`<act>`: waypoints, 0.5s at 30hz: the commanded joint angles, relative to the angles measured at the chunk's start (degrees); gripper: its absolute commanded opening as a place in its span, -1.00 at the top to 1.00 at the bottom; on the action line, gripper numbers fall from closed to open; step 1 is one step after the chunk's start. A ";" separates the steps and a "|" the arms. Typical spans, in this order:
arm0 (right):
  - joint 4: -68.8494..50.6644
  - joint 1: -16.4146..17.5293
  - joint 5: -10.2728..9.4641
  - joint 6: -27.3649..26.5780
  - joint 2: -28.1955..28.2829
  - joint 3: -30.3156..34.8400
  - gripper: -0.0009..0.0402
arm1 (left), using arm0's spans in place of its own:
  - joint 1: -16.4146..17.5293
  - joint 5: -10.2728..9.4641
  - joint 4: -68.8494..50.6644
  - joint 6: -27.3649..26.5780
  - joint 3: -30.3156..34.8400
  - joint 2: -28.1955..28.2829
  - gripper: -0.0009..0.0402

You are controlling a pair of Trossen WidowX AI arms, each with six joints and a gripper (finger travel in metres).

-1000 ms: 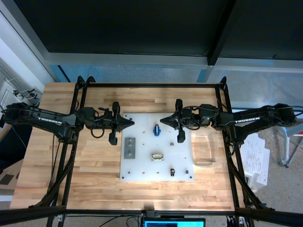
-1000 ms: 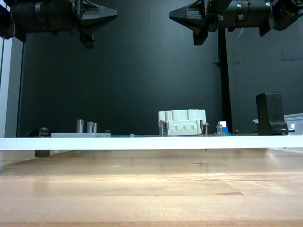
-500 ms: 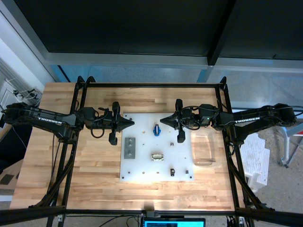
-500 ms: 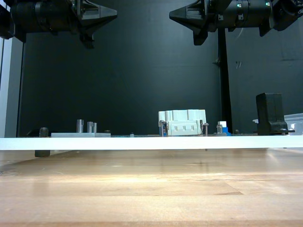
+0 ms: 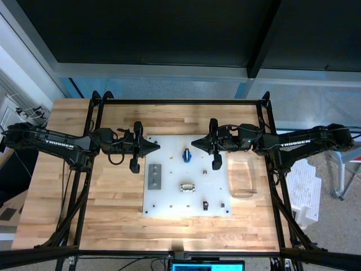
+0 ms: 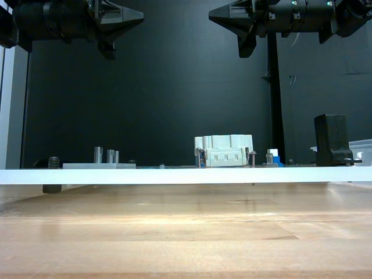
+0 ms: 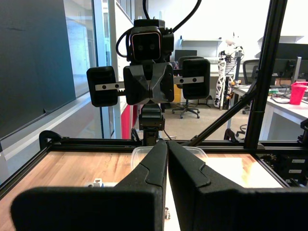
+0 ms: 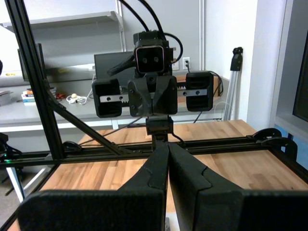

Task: Pick the 16mm bar and install on taskboard

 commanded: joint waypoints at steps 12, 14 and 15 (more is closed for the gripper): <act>-1.49 0.00 0.04 0.02 0.02 -0.02 0.96 | 0.02 0.00 0.02 0.00 0.02 0.00 0.96; -1.49 0.00 0.04 0.02 0.02 -0.02 0.96 | 0.00 0.00 0.02 0.00 0.02 0.00 0.96; -1.49 0.00 0.04 0.02 0.02 -0.02 0.96 | 0.02 0.00 0.02 0.00 0.02 0.00 0.96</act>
